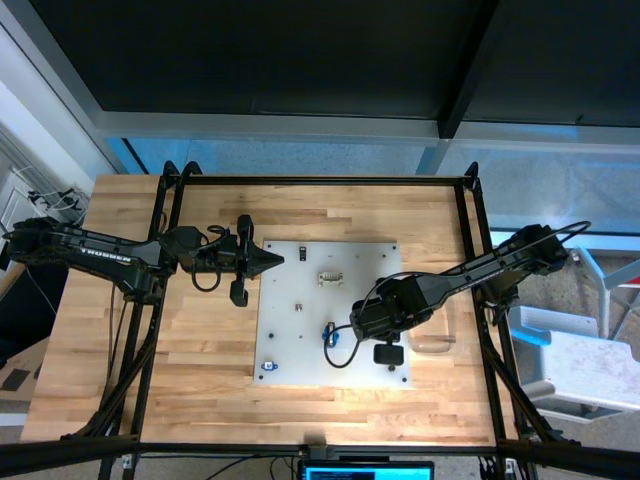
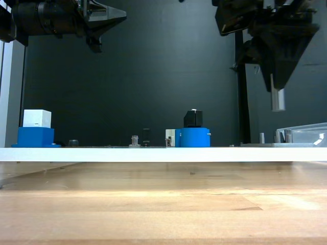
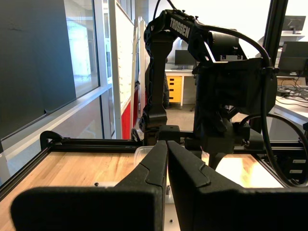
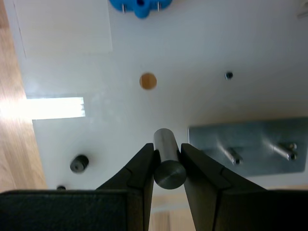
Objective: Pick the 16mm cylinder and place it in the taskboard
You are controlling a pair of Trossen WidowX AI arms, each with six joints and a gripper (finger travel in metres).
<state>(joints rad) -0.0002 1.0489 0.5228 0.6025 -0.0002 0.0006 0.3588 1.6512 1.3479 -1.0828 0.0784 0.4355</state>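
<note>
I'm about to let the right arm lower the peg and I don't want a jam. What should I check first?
1. Grip: the 16mm cylinder is clamped between the right gripper's fingers: ok.
2. Tilt: the cylinder hangs upright in the low view: ok.
3. Height: its lower end is well above the taskboard: ok.
4. Alignment: a round hole shows just beyond the cylinder's tip in the right wrist view, but is it directly below? Cannot tell.
5. Other arm: the left gripper is shut, raised by the board's left edge and away from the hole: ok.
</note>
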